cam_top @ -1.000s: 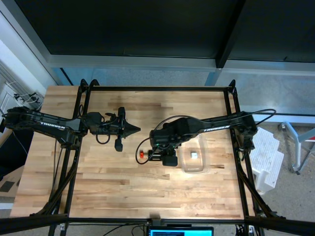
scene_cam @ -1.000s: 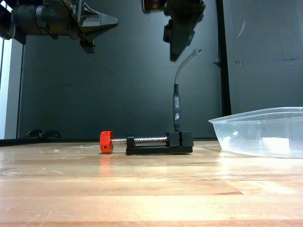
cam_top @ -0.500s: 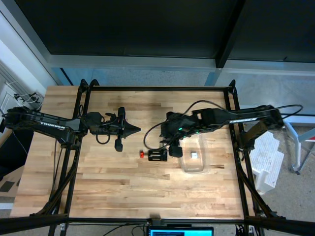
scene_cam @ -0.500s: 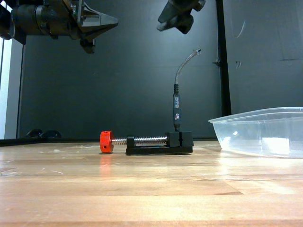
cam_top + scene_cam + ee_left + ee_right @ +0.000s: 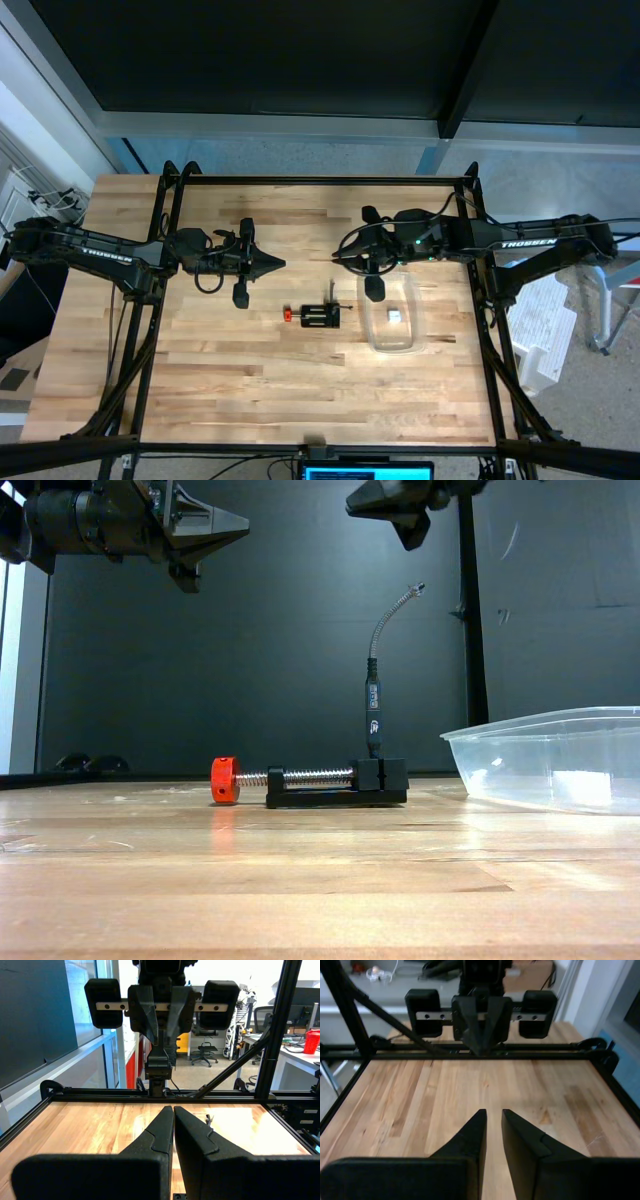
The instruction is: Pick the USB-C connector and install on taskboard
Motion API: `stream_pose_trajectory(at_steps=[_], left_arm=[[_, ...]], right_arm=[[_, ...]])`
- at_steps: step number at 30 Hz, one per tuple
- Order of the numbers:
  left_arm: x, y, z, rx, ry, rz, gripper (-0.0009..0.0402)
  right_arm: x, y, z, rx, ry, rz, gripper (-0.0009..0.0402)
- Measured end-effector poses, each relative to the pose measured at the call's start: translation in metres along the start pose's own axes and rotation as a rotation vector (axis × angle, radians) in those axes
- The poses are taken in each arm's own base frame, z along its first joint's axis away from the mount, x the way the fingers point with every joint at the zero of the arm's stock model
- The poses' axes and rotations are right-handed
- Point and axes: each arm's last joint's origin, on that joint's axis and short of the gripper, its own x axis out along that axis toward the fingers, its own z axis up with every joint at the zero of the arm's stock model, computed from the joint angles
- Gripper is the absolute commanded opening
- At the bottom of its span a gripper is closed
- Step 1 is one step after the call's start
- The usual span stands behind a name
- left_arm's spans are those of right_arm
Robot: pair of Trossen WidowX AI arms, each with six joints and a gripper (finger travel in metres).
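Shows a pale wooden plank table with 2 black arms reaching inward from its left and right edges.

Places the left gripper high above the table's left-centre, pointing right. Presents its fingers drawn together with only a hairline slit between them, holding nothing.

Places the right gripper high above the table's centre-right, pointing left toward the other gripper. Presents its fingers parted by a narrow gap, holding nothing.

Locates the small black rectangular block fixture, the taskboard, flat on the table near the centre, nearer the front edge than either gripper. Carries an orange-red knob at its left end and a silvery threaded screw running from the knob to the block.

Locates the slim dark grey-black plug, the USB-C connector, standing upright in the block at the fixture's right end, well below the right gripper and touched by neither gripper. Continues upward into a silvery braided tail curving to the right.

Includes a clear plastic tray just right of the taskboard, apart from it, with 1 small white block inside.
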Motion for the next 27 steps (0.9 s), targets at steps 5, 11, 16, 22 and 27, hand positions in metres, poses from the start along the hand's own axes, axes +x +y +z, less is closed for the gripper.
stream_pose_trajectory(at_steps=[5, 11, 16, 22, 27], left_arm=[[0.000, 0.000, 0.000, 0.000, 0.000, 0.000, 0.0000], [0.000, 0.000, 0.000, 0.000, 0.000, 0.000, 0.0000], [0.000, 0.000, 0.000, 0.000, 0.000, 0.000, 0.0000], [0.000, 0.000, 0.000, 0.000, 0.000, 0.000, 0.0000], [0.000, 0.000, 0.000, 0.000, 0.000, 0.000, 0.0000]], right_arm=[[-0.008, -0.003, -0.010, 0.009, -0.116, -0.009, 0.0002], [-0.008, -0.007, -0.029, 0.014, -0.190, -0.015, 0.0000], [-0.007, -0.007, -0.042, 0.021, -0.253, -0.010, 0.0000], [-0.011, -0.007, -0.052, 0.058, -0.353, -0.004, 0.0000], [-0.011, -0.008, -0.058, 0.059, -0.349, -0.006, 0.0000]])
